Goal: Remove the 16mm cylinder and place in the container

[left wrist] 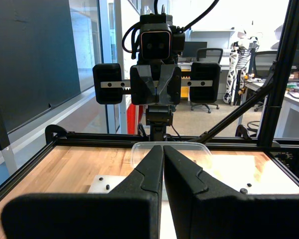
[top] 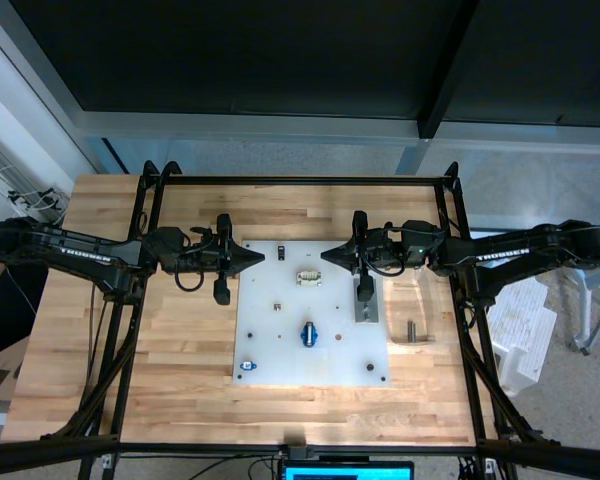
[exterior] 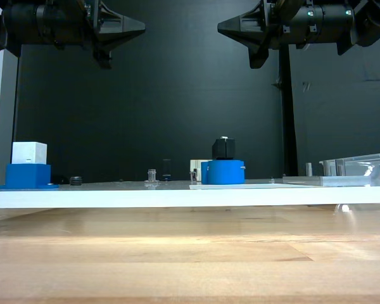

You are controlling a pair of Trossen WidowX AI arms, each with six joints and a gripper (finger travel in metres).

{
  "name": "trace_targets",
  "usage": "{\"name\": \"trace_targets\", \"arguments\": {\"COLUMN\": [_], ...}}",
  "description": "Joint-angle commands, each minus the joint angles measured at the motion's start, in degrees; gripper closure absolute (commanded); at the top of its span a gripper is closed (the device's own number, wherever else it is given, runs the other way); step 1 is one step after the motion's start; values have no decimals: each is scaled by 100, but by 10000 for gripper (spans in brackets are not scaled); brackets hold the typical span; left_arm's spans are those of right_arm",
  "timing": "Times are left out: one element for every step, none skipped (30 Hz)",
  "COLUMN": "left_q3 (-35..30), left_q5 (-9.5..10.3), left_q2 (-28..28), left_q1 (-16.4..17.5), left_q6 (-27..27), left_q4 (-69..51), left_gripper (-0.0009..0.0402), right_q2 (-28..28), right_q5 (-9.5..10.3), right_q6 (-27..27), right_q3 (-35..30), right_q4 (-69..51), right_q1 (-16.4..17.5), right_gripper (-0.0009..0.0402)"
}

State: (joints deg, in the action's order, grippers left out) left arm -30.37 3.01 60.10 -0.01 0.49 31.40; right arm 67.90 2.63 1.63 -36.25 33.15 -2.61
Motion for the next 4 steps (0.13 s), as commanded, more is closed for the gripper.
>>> {"name": "trace_targets", "arguments": {"left_q3": [0, 0, 0, 0], "left_q5": [0, 0, 0, 0], "left_q2": [0, 0, 0, 0], "left_q1": [2, 2, 0, 2], "left_q6": [2, 2, 2, 2], "left_q4": [2, 2, 2, 2], "left_gripper": [393, 393, 393, 393], "right_q2": [0, 0, 0, 0], "right_q5": [0, 0, -2, 0], "right_q6": [0, 0, 2, 2], "right_q3": [0, 0, 0, 0], "right_q4": [7, 7, 7, 7], "right_q1": [2, 0, 0, 2], "right_gripper": [393, 393, 393, 393]}}
